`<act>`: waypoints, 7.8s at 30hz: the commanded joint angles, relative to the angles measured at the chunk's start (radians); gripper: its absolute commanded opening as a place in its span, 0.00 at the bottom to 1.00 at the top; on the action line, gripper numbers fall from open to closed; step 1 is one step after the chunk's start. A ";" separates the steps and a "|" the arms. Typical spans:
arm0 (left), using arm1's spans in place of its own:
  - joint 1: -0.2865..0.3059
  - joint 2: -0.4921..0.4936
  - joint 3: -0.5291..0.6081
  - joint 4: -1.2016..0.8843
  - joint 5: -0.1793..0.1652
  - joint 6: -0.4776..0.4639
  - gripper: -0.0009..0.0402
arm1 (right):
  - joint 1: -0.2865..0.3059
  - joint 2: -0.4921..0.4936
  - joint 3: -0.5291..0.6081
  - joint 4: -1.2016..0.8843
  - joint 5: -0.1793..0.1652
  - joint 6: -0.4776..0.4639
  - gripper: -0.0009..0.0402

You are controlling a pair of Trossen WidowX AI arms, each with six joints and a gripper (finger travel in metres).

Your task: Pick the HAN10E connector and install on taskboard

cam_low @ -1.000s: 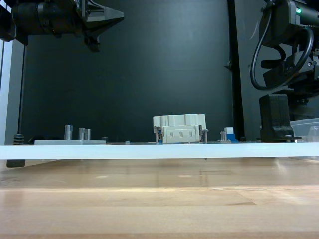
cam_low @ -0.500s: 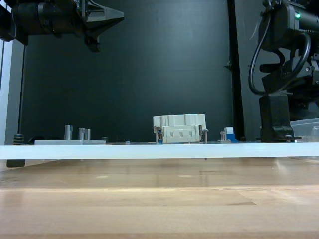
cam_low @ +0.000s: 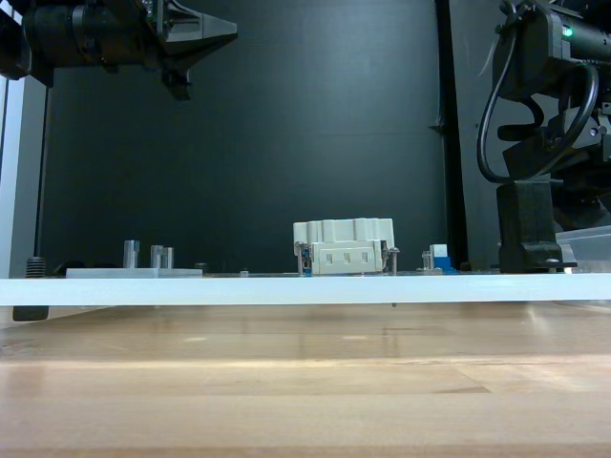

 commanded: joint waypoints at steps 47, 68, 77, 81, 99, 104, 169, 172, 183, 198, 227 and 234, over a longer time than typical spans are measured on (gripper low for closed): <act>0.000 0.000 0.000 0.000 0.000 0.000 0.02 | -0.001 0.033 0.415 -0.359 0.003 0.033 0.08; 0.000 0.000 0.000 0.000 0.000 0.000 0.02 | -0.002 0.479 0.931 -0.437 -0.012 0.104 0.08; 0.000 0.000 0.000 0.000 0.000 0.000 0.02 | -0.004 0.623 1.086 -0.447 -0.019 0.105 0.08; 0.000 0.000 0.000 0.000 0.000 0.000 0.02 | -0.006 0.657 1.125 -0.450 -0.019 0.097 0.08; 0.000 0.000 0.000 0.000 0.000 0.000 0.02 | -0.021 0.823 1.325 -0.487 -0.021 0.021 0.08; 0.000 0.000 0.000 0.000 0.000 0.000 0.02 | -0.021 0.832 1.328 -0.484 -0.021 0.000 0.08; 0.000 0.000 0.000 0.000 0.000 0.000 0.02 | -0.019 0.829 1.276 -0.438 -0.027 -0.045 0.08; 0.000 0.000 0.000 0.000 0.000 0.000 0.02 | -0.019 0.829 1.276 -0.442 -0.027 -0.046 0.08; 0.000 0.000 0.000 0.000 0.000 0.000 0.02 | -0.017 0.832 1.272 -0.439 -0.019 -0.063 0.08; 0.000 0.000 0.000 0.000 0.000 0.000 0.02 | -0.017 0.831 1.262 -0.428 -0.019 -0.024 0.08; 0.000 0.000 0.000 0.000 0.000 0.000 0.02 | -0.017 0.824 1.128 -0.282 -0.019 -0.026 0.08; 0.000 0.000 0.000 0.000 0.000 0.000 0.02 | -0.017 0.805 1.128 -0.283 -0.019 -0.026 0.13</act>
